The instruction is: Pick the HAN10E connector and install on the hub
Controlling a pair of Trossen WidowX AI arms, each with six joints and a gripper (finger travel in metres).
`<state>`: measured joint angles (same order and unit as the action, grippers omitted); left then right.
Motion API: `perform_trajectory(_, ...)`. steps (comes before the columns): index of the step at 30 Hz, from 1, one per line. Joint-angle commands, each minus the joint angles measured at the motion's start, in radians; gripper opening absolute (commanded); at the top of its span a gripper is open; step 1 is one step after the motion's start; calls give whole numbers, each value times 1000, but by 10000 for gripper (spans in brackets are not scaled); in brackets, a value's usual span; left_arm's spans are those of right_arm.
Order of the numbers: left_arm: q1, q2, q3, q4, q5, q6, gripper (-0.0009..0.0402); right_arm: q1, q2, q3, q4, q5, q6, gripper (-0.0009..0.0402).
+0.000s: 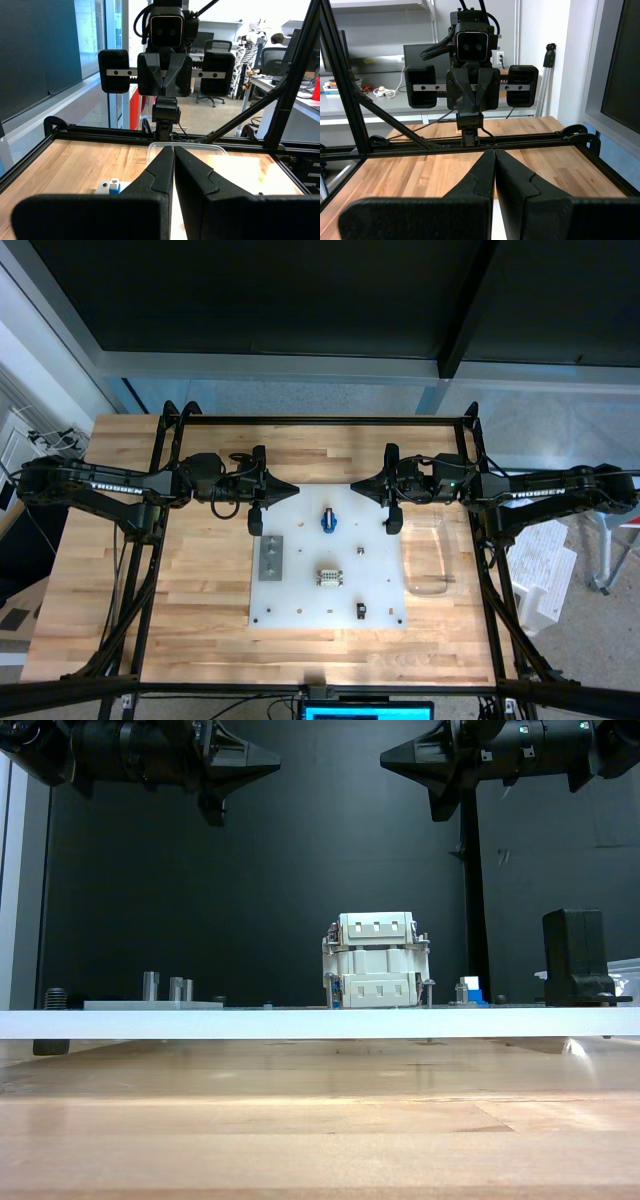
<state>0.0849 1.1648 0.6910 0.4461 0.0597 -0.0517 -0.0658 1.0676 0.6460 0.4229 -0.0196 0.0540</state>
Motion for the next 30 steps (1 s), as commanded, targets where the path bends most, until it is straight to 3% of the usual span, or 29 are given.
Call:
perform_trajectory(1, 0, 0, 0, 1, 0, 0, 0, 1, 0, 0, 0, 0, 0, 0)
perform_trajectory(30, 0, 0, 0, 0, 0, 0, 0, 1, 0, 0, -19, 0, 0, 0)
